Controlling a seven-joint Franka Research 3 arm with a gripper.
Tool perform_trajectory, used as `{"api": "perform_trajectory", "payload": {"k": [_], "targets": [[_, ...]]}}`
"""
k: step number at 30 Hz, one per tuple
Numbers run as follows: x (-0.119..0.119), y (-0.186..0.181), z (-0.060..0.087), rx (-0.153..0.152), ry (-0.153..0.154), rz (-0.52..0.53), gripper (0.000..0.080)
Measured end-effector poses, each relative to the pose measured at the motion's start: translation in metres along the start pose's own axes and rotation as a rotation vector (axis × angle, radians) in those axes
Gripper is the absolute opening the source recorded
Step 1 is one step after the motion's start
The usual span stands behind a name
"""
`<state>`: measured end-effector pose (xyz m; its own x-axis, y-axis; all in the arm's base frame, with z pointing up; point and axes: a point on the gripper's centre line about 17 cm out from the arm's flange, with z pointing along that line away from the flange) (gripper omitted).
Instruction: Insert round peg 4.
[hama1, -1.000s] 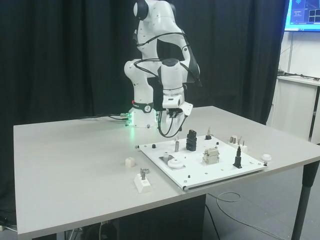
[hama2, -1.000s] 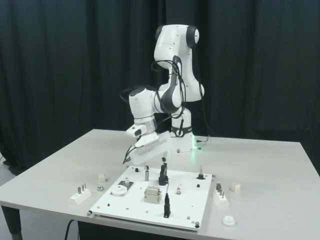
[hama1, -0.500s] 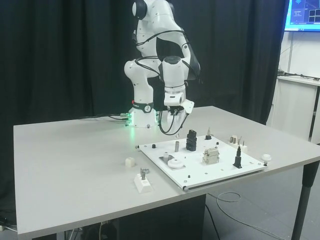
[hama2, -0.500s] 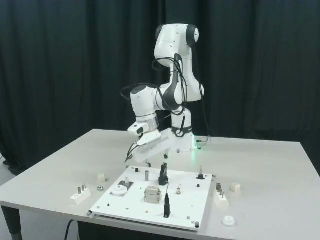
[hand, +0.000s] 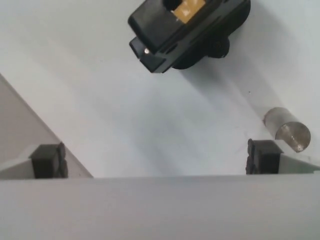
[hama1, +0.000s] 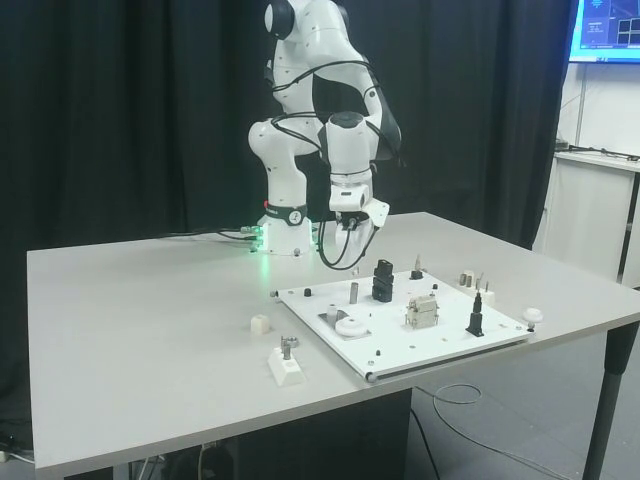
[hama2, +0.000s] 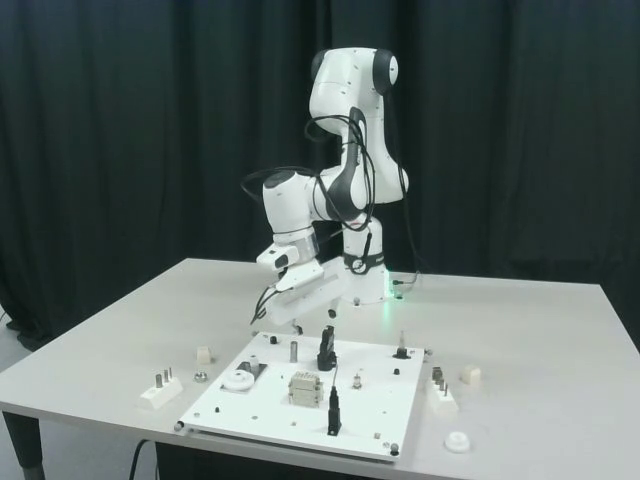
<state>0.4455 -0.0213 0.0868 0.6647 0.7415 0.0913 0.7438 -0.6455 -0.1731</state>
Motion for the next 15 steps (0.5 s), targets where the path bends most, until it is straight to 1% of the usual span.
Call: {"api": "perform_trajectory", "payload": {"k": [15], "targets": [[-0.0021, 0.004, 0.0043, -0.011, -0.005, 0.022, 0.08]]}}
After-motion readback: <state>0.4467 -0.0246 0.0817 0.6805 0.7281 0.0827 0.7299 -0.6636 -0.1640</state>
